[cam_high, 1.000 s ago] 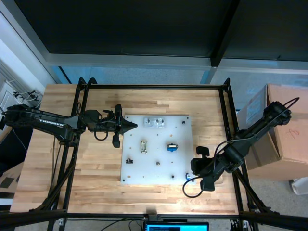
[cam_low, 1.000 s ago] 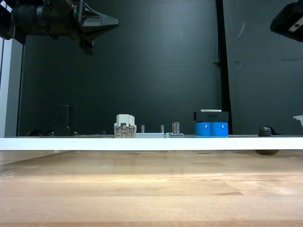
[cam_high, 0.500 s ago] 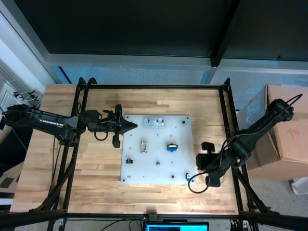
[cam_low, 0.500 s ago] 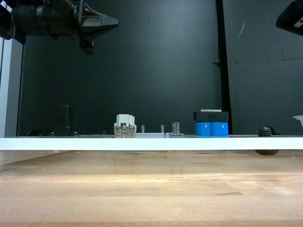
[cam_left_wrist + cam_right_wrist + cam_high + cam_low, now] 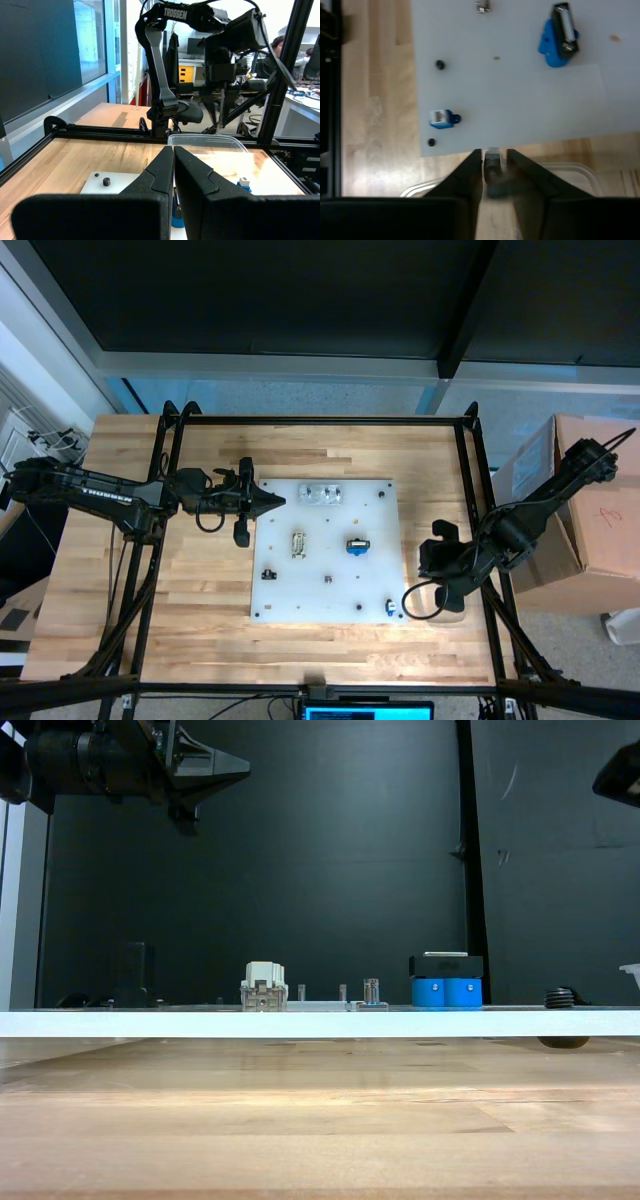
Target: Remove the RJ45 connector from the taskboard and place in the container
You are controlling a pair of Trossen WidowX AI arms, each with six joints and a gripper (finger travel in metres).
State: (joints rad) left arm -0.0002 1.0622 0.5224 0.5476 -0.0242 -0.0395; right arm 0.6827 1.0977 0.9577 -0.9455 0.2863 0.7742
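Observation:
The RJ45 connector (image 5: 492, 159), a small plug with a black cable (image 5: 418, 602) trailing from it, is held clear of its seat, and my right gripper (image 5: 492, 156) is shut on it. It hangs over the rim of the clear container (image 5: 572, 172), just off the white taskboard (image 5: 520, 100). The empty blue RJ45 jack (image 5: 442, 118) sits near the board's edge. In the high view the right gripper (image 5: 438, 558) is off the board's right side. My left gripper (image 5: 272, 502) hovers shut at the board's left edge, high above it in the low view (image 5: 238, 762).
A blue D-sub connector (image 5: 356, 546), a grey connector (image 5: 298, 544) and small posts stand on the board (image 5: 320, 565). The container (image 5: 207, 142) lies beyond the board's right side. A cardboard box (image 5: 590, 530) is at the far right. Black frame rails (image 5: 320, 421) ring the table.
My right gripper has moved right and away from the near edge with the RJ45 connector, off the board's corner toward the container, and slid toward the low view's right edge. The left arm is still.

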